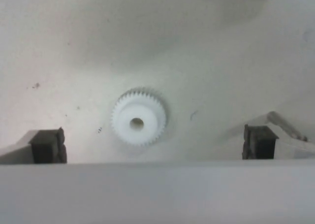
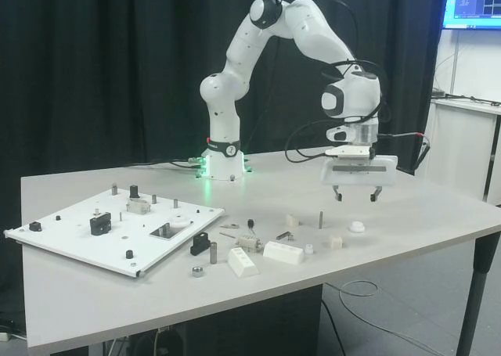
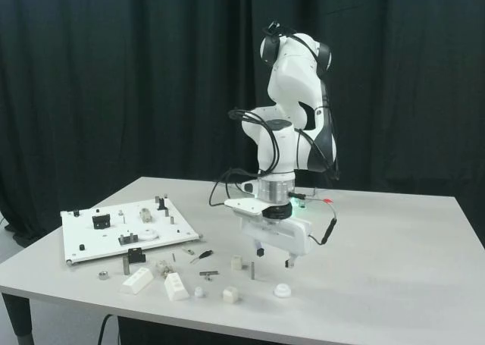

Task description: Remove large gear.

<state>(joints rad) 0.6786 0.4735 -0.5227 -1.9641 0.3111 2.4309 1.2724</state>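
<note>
Room views: even overhead light, worktop (image 2: pixel 438 215) bright against the black curtain (image 2: pixel 94 74), which swallows detail. Soft, short shadows under the small parts near the white board (image 2: pixel 109 231). Green glow at the arm's base (image 2: pixel 223 168), a second green glint above the pincer (image 3: pixel 273 258) in the second room view. Wrist view: soft and hazy, the white gear (image 1: pixel 138 117) nearly washed out against the pale worktop, with a broad faint shadow around the gear. The pale band in the foreground is out of focus.

The grey surface (image 2: pixel 438 215) carries a white assembly board (image 2: pixel 78 242) at its nine o'clock side; small loose parts (image 2: pixel 270 246) lie scattered toward six o'clock; the large gear (image 1: pixel 138 116) lies flat on it, at four o'clock.
</note>
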